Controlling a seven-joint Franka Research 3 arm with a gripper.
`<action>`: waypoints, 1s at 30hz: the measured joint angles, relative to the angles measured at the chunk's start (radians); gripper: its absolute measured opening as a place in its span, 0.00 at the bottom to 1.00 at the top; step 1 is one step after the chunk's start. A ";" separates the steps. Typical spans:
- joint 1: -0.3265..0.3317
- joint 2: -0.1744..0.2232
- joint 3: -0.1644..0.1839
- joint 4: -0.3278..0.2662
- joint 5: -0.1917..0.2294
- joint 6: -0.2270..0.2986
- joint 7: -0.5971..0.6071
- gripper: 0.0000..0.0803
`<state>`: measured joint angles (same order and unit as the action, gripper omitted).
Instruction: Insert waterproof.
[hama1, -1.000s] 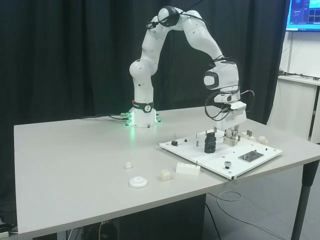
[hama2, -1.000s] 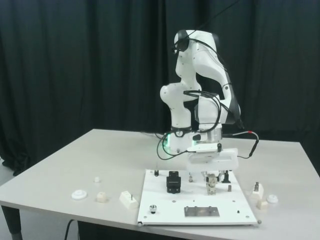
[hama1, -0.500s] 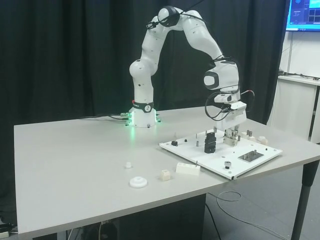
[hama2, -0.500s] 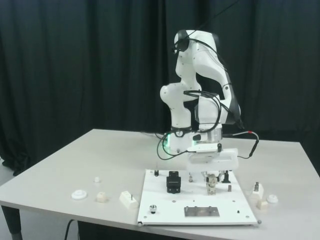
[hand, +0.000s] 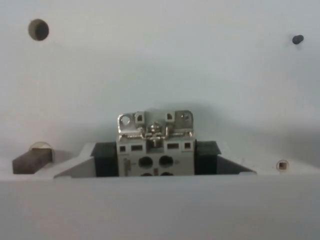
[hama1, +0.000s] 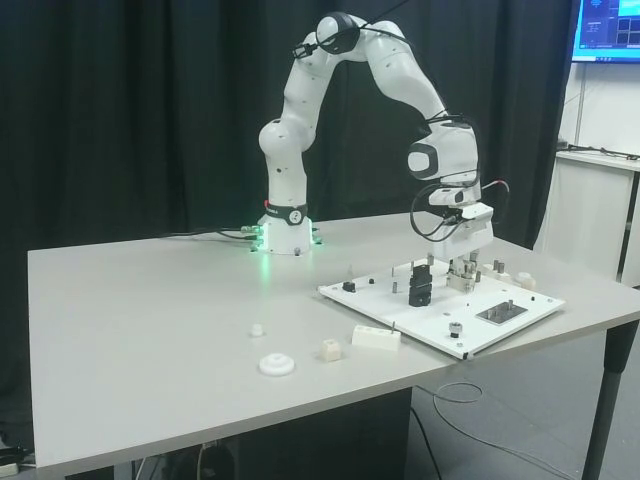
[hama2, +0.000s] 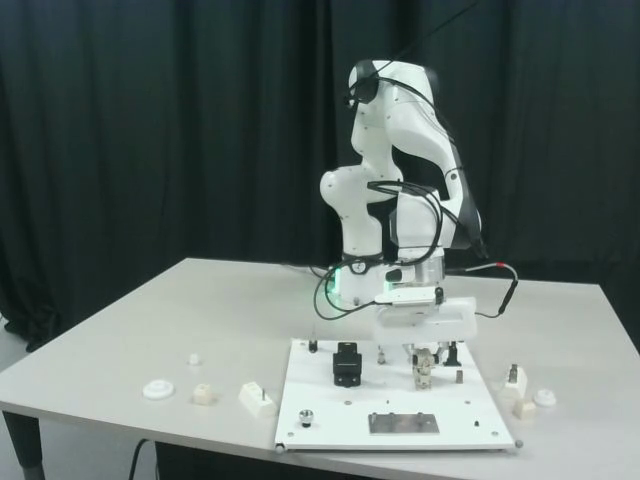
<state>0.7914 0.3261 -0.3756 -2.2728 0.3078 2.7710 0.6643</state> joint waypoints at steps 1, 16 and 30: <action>0.000 0.000 0.000 0.000 0.000 0.000 -0.002 0.40; 0.000 -0.002 0.000 0.000 0.000 -0.007 -0.024 0.40; -0.001 -0.006 0.000 -0.001 0.001 -0.022 -0.041 0.40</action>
<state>0.7903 0.3197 -0.3760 -2.2740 0.3089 2.7490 0.6234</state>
